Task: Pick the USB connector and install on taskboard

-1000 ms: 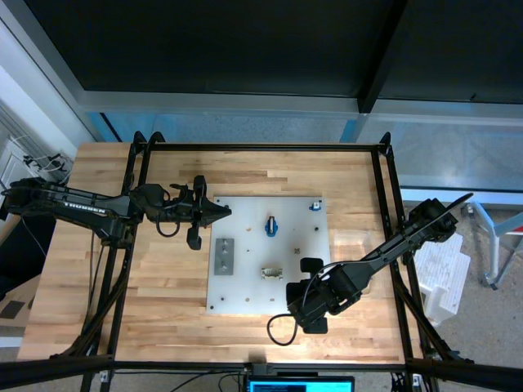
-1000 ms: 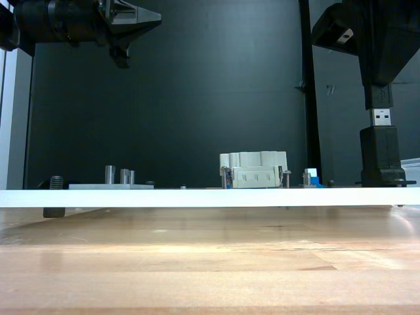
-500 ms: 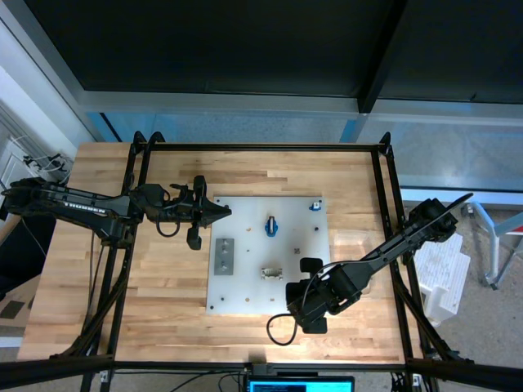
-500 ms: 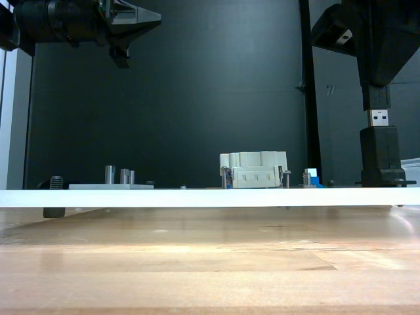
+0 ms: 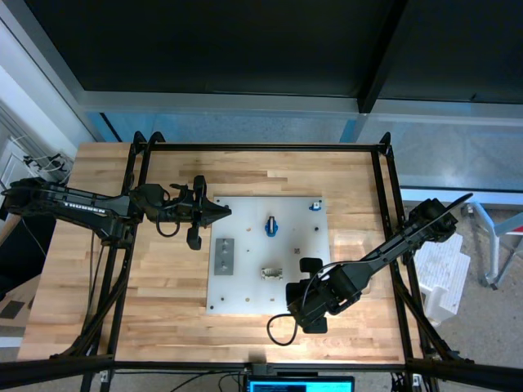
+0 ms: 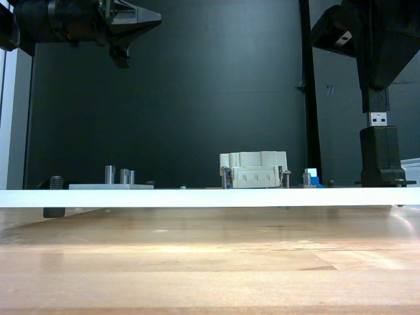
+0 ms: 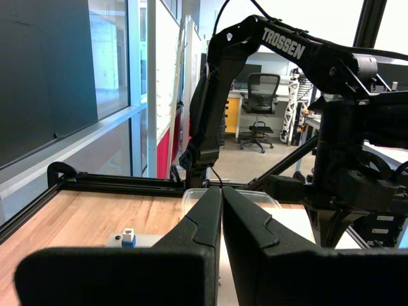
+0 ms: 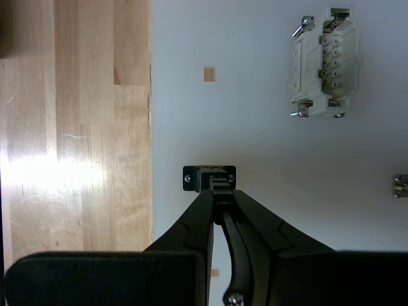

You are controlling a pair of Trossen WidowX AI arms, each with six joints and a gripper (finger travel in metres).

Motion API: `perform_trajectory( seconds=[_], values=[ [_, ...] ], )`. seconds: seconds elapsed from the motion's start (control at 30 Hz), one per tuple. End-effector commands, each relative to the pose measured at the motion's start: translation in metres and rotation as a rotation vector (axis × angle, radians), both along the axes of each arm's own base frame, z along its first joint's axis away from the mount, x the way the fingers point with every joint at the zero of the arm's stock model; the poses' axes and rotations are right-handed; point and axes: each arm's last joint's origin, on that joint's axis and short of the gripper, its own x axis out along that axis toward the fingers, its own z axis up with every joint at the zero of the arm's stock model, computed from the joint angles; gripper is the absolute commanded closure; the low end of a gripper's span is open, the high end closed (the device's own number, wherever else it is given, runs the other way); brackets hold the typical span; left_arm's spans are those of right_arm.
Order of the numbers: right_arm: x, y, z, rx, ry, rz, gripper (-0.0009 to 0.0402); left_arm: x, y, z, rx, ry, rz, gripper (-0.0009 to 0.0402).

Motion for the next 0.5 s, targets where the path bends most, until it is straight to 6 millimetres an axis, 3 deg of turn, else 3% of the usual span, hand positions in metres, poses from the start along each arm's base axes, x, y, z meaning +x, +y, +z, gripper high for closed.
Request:
perform_trajectory(
  seconds=[0.03,0.5],
  values=[
    [0.0,0.0,-0.001,0.001,-0.004,0.001,0.0393,0.0,0.0,0.0,0.0,0.0,0.0,0.0393],
    [-0.003,-0.001,-0.019,0.011,0.012,0.006,0.0393,0.0,0.0,0.0,0.0,0.0,0.0,0.0393]
  ],
)
